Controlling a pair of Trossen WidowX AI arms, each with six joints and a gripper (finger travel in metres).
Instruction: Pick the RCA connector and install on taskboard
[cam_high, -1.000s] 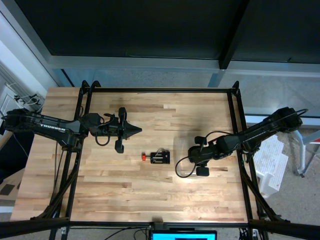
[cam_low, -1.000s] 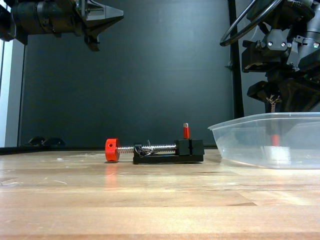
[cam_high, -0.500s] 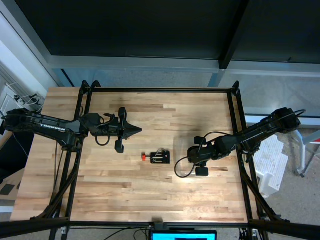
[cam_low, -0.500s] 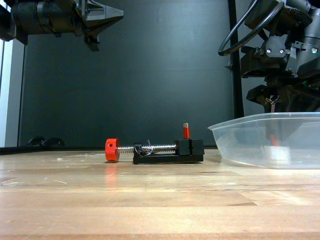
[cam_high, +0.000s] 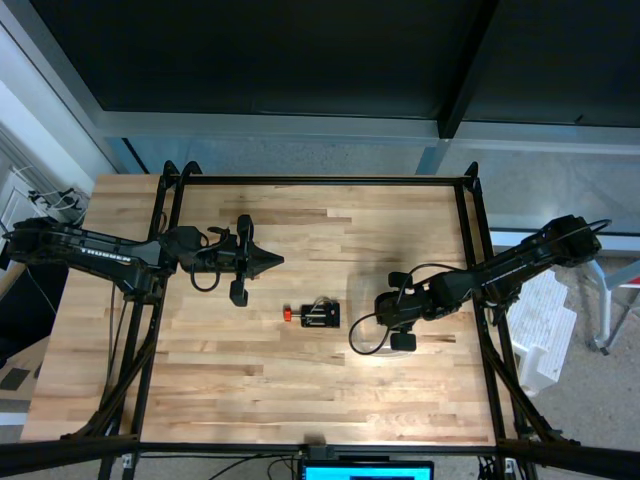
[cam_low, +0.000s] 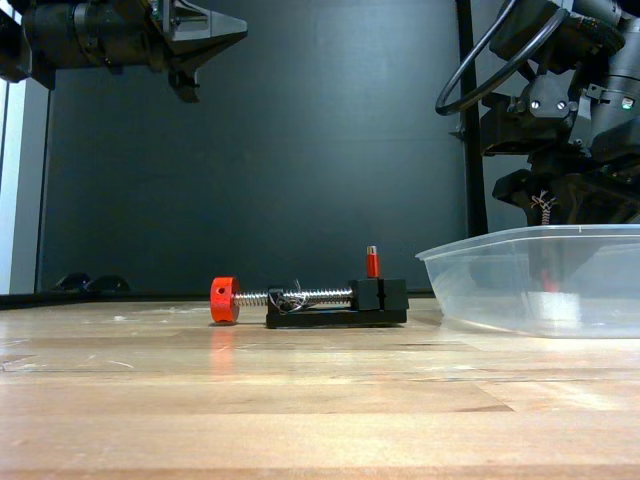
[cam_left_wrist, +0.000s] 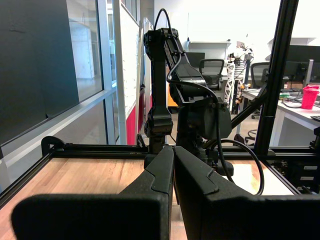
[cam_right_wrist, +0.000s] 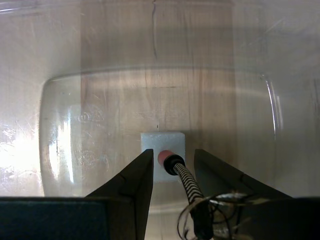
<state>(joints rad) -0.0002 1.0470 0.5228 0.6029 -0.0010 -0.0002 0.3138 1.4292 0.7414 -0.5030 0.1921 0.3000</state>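
The taskboard (cam_high: 320, 316) (cam_low: 335, 305) is a small black block with a spring, a red knob and an upright red stub, lying mid-table. The RCA connector (cam_right_wrist: 171, 161), red-tipped with a coiled metal sleeve, stands on a small white block (cam_low: 555, 305) inside the clear tray (cam_low: 480, 290). My right gripper (cam_right_wrist: 172, 151) (cam_high: 390, 312) (cam_low: 560, 215) hangs over the tray, open. Its fingers (cam_right_wrist: 135, 180) straddle the connector with a gap on each side. My left gripper (cam_high: 275, 261) (cam_low: 235, 25) (cam_left_wrist: 173, 150) is shut and empty, held high over the table left of the taskboard.
The clear tray (cam_right_wrist: 50, 150) stands right of the taskboard, and its walls enclose the white block. A black frame (cam_high: 320, 181) borders the table's back and sides. Bare wood lies between the taskboard and the near edge.
The right gripper has sunk slightly over the tray and shifted a little. The left arm and the taskboard have not moved.
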